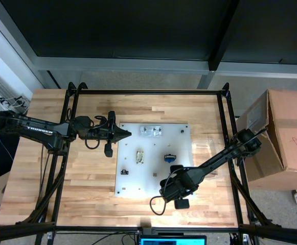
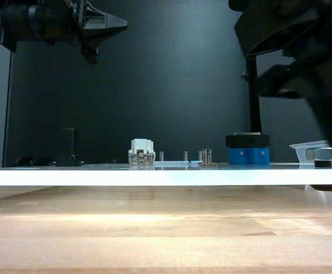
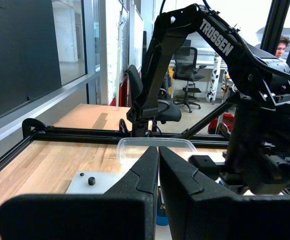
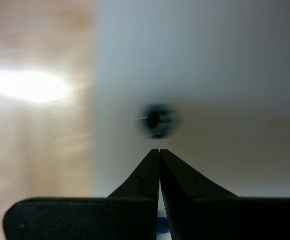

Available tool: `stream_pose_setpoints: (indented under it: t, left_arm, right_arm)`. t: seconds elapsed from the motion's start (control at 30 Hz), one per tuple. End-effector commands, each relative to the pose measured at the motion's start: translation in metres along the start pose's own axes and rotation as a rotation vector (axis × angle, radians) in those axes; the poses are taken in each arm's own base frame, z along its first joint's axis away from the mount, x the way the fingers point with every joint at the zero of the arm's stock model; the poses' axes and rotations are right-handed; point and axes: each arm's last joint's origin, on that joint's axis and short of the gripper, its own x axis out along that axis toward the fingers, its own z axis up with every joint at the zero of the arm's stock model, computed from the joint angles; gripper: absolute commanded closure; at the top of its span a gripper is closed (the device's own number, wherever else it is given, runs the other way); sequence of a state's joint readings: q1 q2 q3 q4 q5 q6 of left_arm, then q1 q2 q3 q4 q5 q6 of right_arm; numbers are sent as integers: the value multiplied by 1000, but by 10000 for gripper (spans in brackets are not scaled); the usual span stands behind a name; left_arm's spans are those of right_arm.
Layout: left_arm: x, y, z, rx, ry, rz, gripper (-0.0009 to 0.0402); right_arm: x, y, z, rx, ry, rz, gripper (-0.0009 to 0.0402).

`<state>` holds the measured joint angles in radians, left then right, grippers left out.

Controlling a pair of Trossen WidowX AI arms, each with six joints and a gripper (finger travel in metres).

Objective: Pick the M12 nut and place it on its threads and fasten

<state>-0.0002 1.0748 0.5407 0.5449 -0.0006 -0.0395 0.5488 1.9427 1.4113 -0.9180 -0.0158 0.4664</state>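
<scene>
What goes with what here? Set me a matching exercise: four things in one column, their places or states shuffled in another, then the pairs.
1. M12 nut
2. left pincer
3. right pincer
4. blue block

A. shut, over the white board at its near edge
B. on its stud, ribs showing below
C. mid-board, black-topped
D. shut, over the board's far left edge

Pairs: 1-B, 2-D, 3-A, 4-C.

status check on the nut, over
Left gripper shut, empty, high over board far left edge. Right gripper shut, empty, above nut. Nut on its stud, ribs showing; clear tray behind.
</scene>
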Motion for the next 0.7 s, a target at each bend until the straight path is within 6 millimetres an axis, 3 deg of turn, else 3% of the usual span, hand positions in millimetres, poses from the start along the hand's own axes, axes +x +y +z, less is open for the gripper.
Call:
stream_pose_setpoints:
  t: [0.03, 0.7]
  left_arm:
    - [0, 0, 0, 0, 0, 0, 393]
    - [0, 0, 0, 0, 0, 0, 393]
  right_arm:
    - [4, 2, -1, -4, 11, 69, 393]
    - [5, 5, -2, -11, 10, 96, 393]
